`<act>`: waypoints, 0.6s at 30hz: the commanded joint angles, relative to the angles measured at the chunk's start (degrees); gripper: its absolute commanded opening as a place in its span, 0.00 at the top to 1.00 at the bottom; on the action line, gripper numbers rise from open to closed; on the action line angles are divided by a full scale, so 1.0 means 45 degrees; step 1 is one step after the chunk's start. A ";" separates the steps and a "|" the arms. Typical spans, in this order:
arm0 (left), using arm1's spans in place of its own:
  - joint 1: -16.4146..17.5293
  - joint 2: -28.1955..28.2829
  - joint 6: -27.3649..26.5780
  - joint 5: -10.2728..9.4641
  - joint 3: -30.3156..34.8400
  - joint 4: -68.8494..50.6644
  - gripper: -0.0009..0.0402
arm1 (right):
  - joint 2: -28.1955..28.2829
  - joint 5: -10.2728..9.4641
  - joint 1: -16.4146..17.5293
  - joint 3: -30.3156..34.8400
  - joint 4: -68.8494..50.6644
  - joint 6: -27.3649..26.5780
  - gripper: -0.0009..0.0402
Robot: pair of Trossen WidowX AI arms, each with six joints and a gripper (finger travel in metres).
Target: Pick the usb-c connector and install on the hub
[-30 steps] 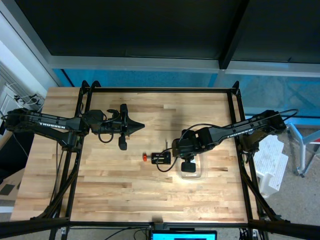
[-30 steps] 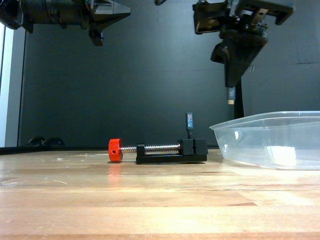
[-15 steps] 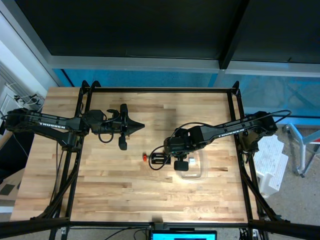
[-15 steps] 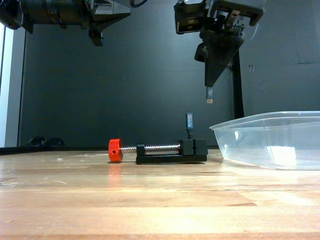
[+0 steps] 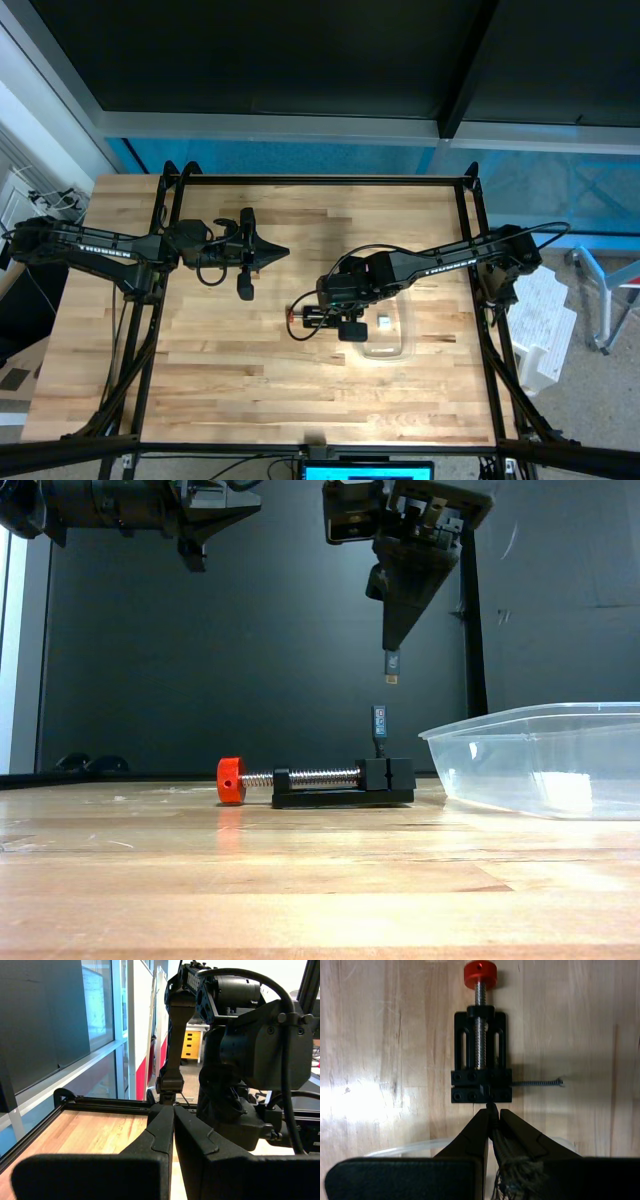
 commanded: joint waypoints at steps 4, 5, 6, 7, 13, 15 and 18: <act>0.0005 0.0005 0.0005 0.0005 0.0000 -0.0005 0.98 | 0.0267 -0.0024 0.0000 0.0593 -0.0194 -0.0151 0.97; 0.0000 0.0005 0.0005 0.0005 0.0000 0.0000 0.98 | 0.0267 -0.0024 0.0000 0.0588 -0.0204 -0.0155 0.97; 0.0005 0.0005 0.0005 0.0005 0.0000 0.0000 0.98 | 0.0267 -0.0024 0.0000 0.0588 -0.0214 -0.0155 0.97; 0.0000 0.0005 0.0005 0.0000 0.0000 -0.0005 0.98 | 0.0267 -0.0024 -0.0005 0.0588 -0.0209 -0.0155 0.97; 0.0005 0.0005 0.0005 0.0005 0.0000 0.0005 0.98 | 0.0267 -0.0024 -0.0024 0.0534 -0.0199 0.0087 0.97; 0.0005 0.0005 0.0005 0.0005 0.0000 0.0000 0.98 | 0.0408 -0.0029 -0.0068 0.0534 -0.0151 0.0340 0.97; 0.0005 0.0005 0.0005 0.0005 0.0000 0.0005 0.98 | 0.0442 -0.0083 -0.0121 0.0539 -0.0151 0.0554 0.97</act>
